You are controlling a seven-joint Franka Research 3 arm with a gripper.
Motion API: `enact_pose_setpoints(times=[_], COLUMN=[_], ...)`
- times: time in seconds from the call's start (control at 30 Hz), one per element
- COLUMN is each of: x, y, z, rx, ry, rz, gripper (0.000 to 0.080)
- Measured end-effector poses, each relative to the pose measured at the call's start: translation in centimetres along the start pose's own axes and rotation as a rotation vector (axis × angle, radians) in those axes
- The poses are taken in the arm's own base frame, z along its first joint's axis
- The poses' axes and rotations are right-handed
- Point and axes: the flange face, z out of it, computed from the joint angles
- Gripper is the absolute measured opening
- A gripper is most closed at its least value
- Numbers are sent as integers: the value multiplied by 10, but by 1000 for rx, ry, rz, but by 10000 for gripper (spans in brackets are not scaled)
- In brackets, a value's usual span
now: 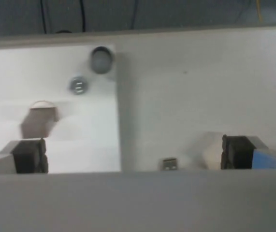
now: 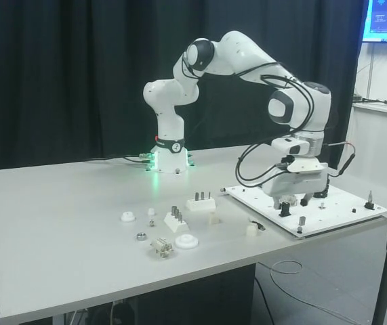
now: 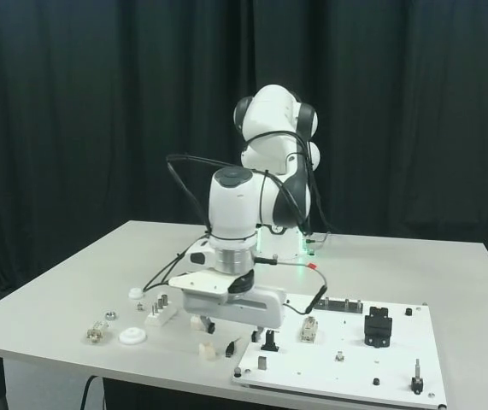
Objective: Pick BNC.
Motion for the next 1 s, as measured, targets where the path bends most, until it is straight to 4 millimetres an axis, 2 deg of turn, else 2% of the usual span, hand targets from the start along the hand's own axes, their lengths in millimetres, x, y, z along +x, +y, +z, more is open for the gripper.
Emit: enact_pose_setpoints(times=[0.23,0.53,1.0], x=[16,29,55], y=[16,35,82], z=[1,-2,-12], rx=[-19,-58,-122], ry=[-1,-30,-85], rz=[10,-71,-90], gripper=[800,800,800])
